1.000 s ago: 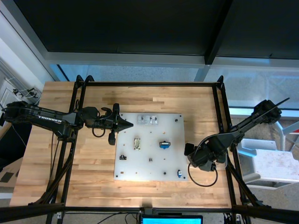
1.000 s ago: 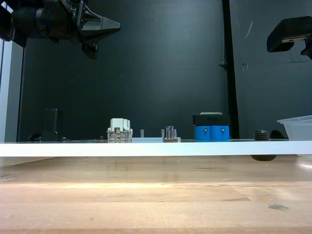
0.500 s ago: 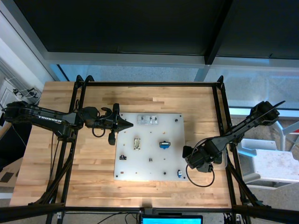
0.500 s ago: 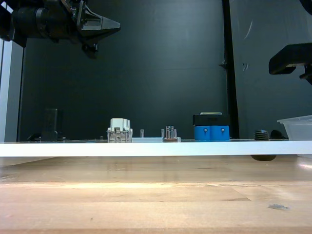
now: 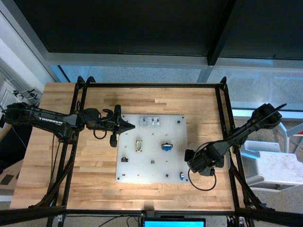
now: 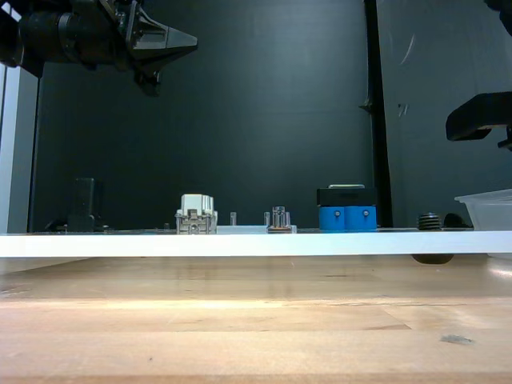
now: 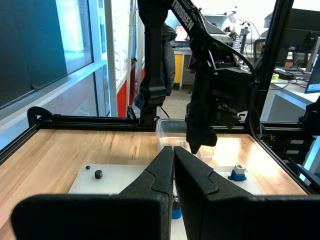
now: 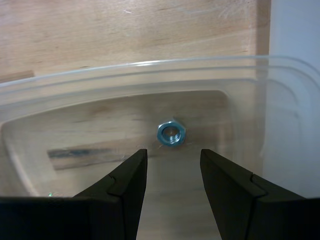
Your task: Pick the M12 fastener and fasten on the M12 threads
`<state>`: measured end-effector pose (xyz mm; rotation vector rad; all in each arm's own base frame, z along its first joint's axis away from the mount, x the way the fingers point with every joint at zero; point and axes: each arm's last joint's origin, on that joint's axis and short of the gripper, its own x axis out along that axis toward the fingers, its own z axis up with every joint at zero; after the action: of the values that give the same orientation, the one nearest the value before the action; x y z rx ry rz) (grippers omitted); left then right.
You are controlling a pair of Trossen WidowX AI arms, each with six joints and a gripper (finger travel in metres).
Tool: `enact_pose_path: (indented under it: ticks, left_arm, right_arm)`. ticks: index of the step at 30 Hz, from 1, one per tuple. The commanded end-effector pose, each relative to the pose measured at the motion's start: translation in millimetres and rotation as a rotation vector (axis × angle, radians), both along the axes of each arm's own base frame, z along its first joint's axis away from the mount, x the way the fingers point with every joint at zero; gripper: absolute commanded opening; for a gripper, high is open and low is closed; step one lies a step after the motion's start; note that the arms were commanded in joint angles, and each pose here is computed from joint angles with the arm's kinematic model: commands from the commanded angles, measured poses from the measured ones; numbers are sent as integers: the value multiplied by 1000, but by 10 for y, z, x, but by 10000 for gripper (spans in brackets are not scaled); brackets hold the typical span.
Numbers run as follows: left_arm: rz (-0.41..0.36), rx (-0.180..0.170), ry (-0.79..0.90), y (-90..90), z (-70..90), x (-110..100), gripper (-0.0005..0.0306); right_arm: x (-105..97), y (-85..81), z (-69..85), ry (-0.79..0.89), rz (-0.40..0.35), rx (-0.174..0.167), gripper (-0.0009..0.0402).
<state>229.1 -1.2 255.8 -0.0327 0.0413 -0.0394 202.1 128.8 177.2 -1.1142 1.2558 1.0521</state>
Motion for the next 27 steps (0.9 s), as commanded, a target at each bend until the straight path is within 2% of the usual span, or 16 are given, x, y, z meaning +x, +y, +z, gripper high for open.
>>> enact_pose_path:
  ticks: [1,27]
  left_arm:
    - [0,0,0,0,0,0,0]
    - [0,0,0,0,0,0,0]
  right_arm:
    - [10,7,-45,-4,0,3,146]
    - [-49,-22,-269,-25,3,26,146]
